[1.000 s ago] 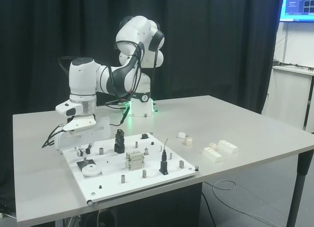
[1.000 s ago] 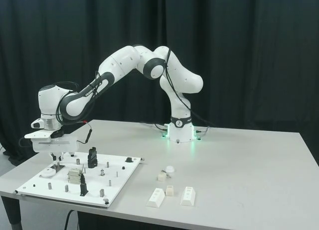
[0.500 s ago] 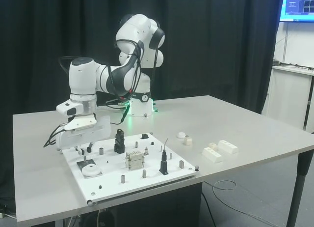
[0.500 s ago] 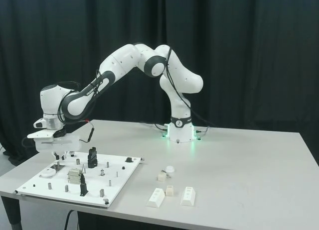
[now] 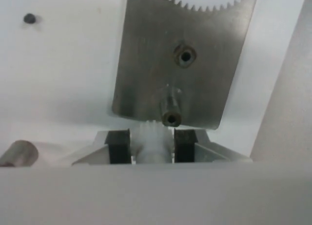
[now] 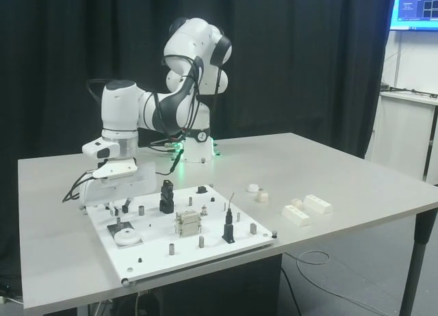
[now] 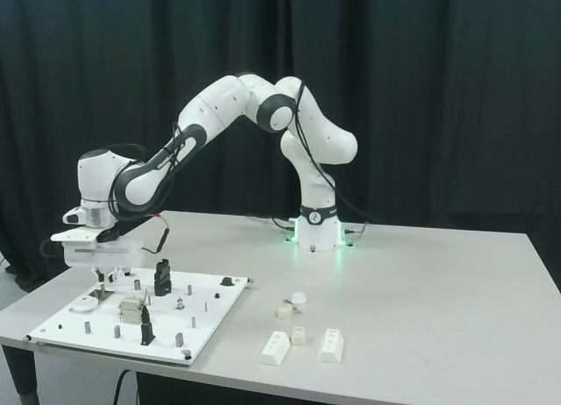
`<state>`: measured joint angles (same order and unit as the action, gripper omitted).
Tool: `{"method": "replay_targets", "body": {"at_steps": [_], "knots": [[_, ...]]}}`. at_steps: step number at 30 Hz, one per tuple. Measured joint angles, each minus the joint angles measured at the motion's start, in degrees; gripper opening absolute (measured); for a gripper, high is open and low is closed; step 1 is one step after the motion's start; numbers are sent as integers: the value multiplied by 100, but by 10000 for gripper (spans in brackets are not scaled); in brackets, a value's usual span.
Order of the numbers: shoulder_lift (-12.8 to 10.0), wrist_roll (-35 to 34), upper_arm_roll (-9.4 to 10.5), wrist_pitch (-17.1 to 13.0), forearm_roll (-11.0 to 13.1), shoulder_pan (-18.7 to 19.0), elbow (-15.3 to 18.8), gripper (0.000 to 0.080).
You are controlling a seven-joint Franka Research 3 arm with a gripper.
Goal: Insert small gear.
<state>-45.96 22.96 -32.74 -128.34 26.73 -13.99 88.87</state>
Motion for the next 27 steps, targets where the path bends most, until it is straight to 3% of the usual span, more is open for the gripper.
{"method": "replay_targets", "body": {"at_steps": [27], "knots": [[149, 0, 16, -299, -1, 64, 125, 188]]}}
